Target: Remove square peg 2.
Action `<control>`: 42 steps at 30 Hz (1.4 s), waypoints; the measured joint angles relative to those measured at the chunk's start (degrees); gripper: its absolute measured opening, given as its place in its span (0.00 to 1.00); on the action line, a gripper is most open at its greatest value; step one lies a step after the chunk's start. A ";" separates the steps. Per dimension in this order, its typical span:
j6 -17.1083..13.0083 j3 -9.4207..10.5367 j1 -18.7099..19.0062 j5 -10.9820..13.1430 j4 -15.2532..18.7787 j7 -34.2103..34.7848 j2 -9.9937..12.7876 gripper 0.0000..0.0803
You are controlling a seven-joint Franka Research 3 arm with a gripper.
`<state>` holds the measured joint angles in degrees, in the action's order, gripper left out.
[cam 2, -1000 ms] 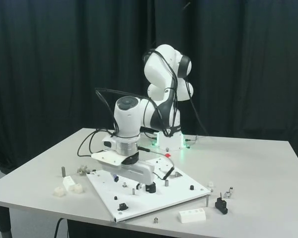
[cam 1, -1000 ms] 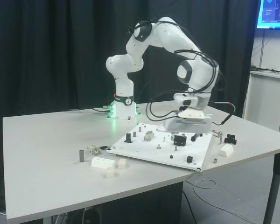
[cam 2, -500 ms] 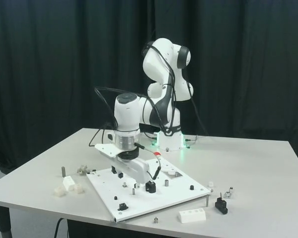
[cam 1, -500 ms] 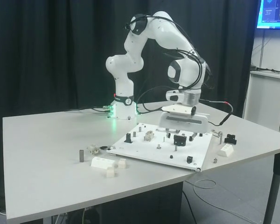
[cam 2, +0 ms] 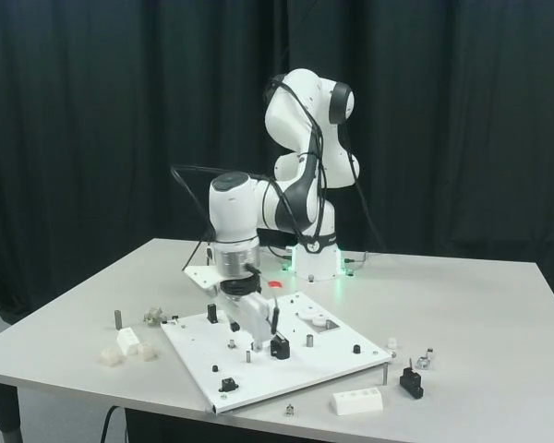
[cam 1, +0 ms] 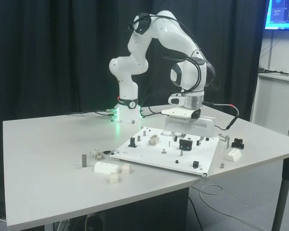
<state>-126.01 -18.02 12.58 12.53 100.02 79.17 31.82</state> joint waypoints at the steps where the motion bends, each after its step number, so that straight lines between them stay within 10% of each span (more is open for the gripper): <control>1: -0.23 -0.07 0.00 0.08 0.13 1.20 0.00 1.00; 42: -14.22 0.50 1.35 0.17 9.91 4.07 -0.34 1.00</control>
